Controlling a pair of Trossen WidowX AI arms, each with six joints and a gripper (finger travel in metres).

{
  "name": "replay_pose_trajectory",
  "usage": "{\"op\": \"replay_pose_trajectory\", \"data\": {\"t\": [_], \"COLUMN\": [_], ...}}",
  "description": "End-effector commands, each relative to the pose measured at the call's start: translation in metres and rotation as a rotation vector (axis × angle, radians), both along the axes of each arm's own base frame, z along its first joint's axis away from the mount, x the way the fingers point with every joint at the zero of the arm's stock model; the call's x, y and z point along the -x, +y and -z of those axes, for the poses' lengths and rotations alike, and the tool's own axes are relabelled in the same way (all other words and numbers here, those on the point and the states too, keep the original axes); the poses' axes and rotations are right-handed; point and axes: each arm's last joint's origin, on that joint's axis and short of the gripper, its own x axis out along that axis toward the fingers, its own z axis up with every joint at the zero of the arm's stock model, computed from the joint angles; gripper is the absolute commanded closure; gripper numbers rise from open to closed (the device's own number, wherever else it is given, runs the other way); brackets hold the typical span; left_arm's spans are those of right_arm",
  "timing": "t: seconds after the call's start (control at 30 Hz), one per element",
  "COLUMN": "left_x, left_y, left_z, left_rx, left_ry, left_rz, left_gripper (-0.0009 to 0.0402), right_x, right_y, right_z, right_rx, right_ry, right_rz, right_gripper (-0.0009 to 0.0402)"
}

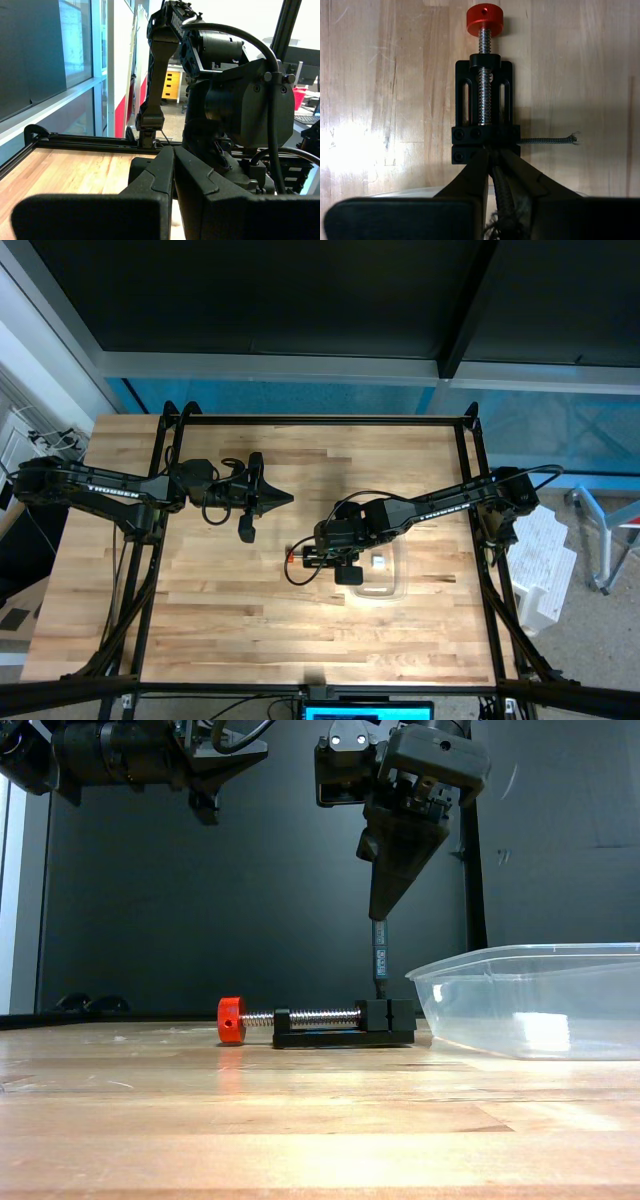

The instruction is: Pick the usb-c connector and install on the hub

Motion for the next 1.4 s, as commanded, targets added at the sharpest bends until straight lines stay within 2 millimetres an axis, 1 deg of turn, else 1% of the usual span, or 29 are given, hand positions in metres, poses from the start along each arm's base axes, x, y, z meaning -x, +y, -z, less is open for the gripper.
{"op": "replay_pose_trajectory", "data": {"t": [0.03,0.2,0.3,0.43,0.57,0.73,0.87,1.0,1.07,1.17,1.3,1.4], "left_x": [0.000,0.000,0.000,0.000,0.000,0.000,0.000,0.000,0.000,0.000,0.000,0.000], "left_y": [0.000,0.000,0.000,0.000,0.000,0.000,0.000,0.000,0.000,0.000,0.000,0.000], "left_z": [0.000,0.000,0.000,0.000,0.000,0.000,0.000,0.000,0.000,0.000,0.000,0.000], "left_rx": [0.000,0.000,0.000,0.000,0.000,0.000,0.000,0.000,0.000,0.000,0.000,0.000], "left_ry": [0.000,0.000,0.000,0.000,0.000,0.000,0.000,0.000,0.000,0.000,0.000,0.000], "left_rz": [0.000,0.000,0.000,0.000,0.000,0.000,0.000,0.000,0.000,0.000,0.000,0.000], "left_gripper": [0.0393,0.0393,0.0393,0.0393,0.0393,0.0393,0.0393,0.0393,0.0393,0.0393,0.0393,0.0393], "right_x": [0.001,0.005,0.011,0.031,0.060,0.094,0.112,0.121,0.124,0.129,0.138,0.143], "right_y": [0.000,-0.001,-0.002,-0.006,-0.011,-0.018,-0.022,-0.024,-0.024,-0.028,-0.038,-0.048], "right_z": [-0.004,-0.015,-0.024,-0.031,-0.030,-0.041,-0.053,-0.063,-0.067,-0.074,-0.079,-0.080], "right_rx": [0.001,0.008,0.005,0.001,-0.002,-0.039,-0.068,-0.094,-0.103,-0.105,-0.094,-0.115], "right_ry": [-0.016,-0.051,-0.073,-0.083,-0.088,-0.197,-0.321,-0.465,-0.530,-0.645,-0.785,-0.894], "right_rz": [0.004,0.009,0.008,0.007,0.010,0.044,0.048,0.039,0.032,0.015,0.007,-0.003], "right_gripper": [0.0302,0.0227,0.0194,0.0169,0.0168,0.0190,0.0216,0.0247,0.0271,0.0319,0.0397,0.0383]}}
